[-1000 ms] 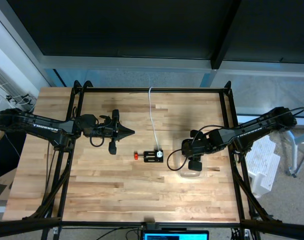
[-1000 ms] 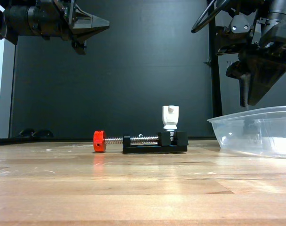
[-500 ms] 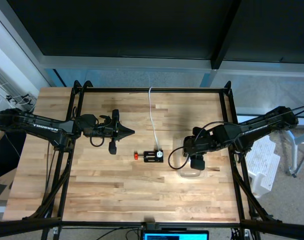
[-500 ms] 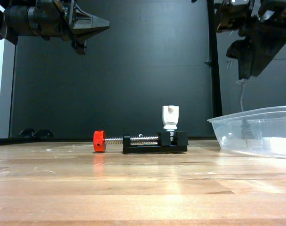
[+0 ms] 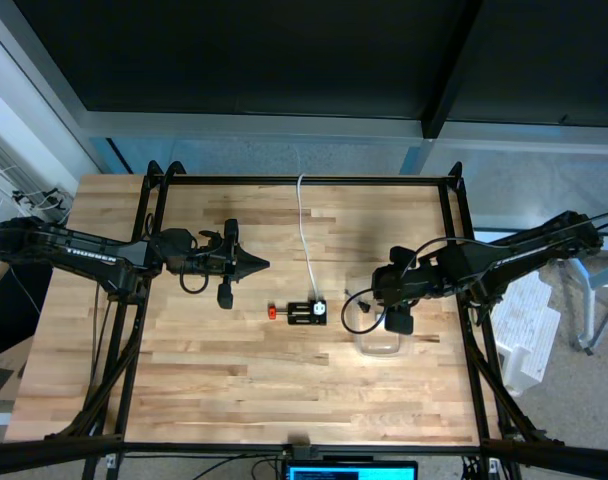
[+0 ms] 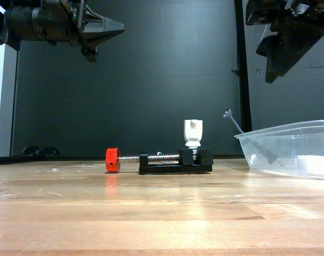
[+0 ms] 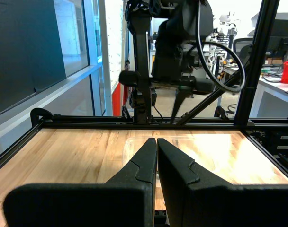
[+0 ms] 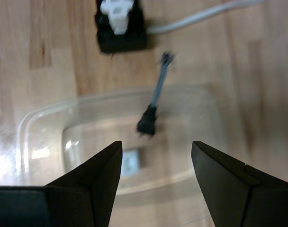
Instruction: Remove the power plug from the receptacle and place in the container
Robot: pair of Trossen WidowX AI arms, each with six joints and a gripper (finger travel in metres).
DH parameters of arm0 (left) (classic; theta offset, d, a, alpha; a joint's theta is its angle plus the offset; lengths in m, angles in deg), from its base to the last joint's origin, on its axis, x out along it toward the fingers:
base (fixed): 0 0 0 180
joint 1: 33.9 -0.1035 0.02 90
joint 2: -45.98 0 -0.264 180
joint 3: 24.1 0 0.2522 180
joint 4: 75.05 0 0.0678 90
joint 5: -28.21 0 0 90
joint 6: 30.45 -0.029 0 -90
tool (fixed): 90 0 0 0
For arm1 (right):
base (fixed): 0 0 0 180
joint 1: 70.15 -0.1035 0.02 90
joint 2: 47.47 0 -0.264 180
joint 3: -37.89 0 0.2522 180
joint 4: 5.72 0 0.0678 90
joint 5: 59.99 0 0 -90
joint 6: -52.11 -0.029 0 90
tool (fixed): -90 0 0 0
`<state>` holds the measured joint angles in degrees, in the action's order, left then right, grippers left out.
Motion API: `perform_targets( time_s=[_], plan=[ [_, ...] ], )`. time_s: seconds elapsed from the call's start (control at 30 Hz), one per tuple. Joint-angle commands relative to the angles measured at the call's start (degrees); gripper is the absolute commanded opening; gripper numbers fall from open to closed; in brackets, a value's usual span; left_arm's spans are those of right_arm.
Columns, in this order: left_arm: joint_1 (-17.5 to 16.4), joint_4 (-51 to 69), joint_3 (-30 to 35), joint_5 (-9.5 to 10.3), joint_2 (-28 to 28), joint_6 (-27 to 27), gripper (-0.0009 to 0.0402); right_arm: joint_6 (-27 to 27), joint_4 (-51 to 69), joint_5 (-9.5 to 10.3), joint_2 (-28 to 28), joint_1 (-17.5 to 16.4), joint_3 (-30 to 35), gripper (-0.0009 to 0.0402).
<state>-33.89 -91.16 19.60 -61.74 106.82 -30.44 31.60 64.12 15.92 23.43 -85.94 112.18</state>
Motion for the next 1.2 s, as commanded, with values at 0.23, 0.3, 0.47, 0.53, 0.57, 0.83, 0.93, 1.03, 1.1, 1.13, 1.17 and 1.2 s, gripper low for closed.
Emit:
perform_targets(
  time_s=[0.23,0.3,0.47,0.53,0.57,0.83,0.93,1.03,1.1,1.13,1.17,1.2],
  plan=[
    [0.0,0.0,0.02,-0.02,0.02,0.0,0.0,9.42,-14.71,5.11,-8.72,4.98,-6.6,0.0134],
    [-0.02,0.0,0.02,-0.02,0.02,0.0,0.0,10.95,-18.99,7.61,-10.54,6.84,-8.76,0.0109],
    [-0.02,0.0,0.02,-0.02,0.02,0.0,0.0,14.25,-29.11,9.84,-14.45,10.1,-13.7,0.0037],
    [0.0,0.0,0.02,-0.02,0.02,0.0,0.0,15.47,-32.65,10.27,-15.89,11.04,-15.5,0.0011],
    [0.0,0.0,0.02,-0.02,0.02,0.0,0.0,15.91,-34.6,11.02,-16.57,11.61,-16.41,-0.0002],
    [-0.02,0.0,0.02,-0.02,0.02,0.0,0.0,16.9,-53.09,15.89,-19.96,16.92,-23.98,-0.0002],
    [0.0,0.02,0.02,-0.02,0.02,0.0,0.0,18.05,-59.71,15.76,-20.35,17.99,-26.56,0.0002],
    [0.0,0.0,0.02,-0.02,0.02,0.0,0.0,18.62,-66.29,16.28,-20.35,18.45,-28.74,0.0],
    [-0.02,0.0,0.02,0.0,0.02,0.0,0.0,18.6,-70.47,16.81,-20.35,18.49,-30.12,0.0],
    [0.0,0.0,0.02,-0.02,0.02,0.0,0.0,18.53,-72.06,16.74,-20.35,18.49,-30.71,0.0],
    [0.0,0.02,0.02,-0.02,0.02,0.0,0.0,18.45,-73.46,16.72,-20.35,18.49,-31.23,0.0],
    [0.0,0.0,0.02,-0.02,0.02,-0.02,0.0,18.47,-74.6,16.61,-20.35,18.51,-31.67,0.0]
  ],
)
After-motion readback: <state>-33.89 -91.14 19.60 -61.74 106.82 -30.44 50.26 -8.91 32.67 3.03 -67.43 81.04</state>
